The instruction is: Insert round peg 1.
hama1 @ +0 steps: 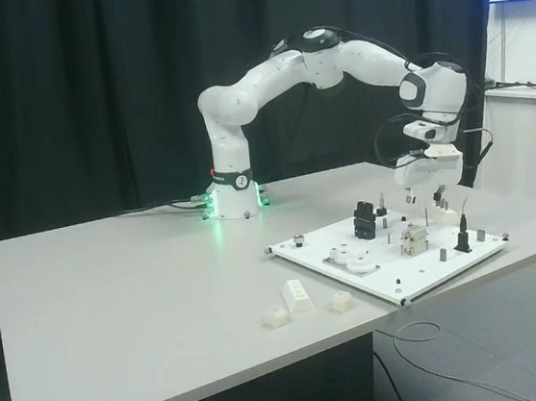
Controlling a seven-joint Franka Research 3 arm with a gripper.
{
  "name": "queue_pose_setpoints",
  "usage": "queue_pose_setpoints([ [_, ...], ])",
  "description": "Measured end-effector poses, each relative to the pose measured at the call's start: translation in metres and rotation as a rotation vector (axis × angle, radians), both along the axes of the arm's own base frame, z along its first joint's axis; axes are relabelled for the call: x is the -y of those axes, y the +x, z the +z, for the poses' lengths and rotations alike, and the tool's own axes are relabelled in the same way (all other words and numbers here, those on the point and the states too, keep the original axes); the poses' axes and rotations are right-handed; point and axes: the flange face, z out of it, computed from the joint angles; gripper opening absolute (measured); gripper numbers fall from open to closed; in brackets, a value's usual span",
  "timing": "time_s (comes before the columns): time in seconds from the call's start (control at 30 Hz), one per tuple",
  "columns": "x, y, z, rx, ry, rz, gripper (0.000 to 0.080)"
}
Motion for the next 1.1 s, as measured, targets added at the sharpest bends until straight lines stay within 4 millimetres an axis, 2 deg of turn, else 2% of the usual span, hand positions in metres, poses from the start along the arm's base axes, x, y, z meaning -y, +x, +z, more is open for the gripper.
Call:
queue_pose_setpoints([
  [0.4, 0.006, -0.013, 0.012, 0.012, -0.053, -0.077, 0.08],
  [0.73, 0.015, -0.021, 0.009, 0.033, -0.079, -0.145, 0.08],
  [1.1, 0.016, -0.029, 0.004, 0.059, -0.092, -0.175, 0.08],
])
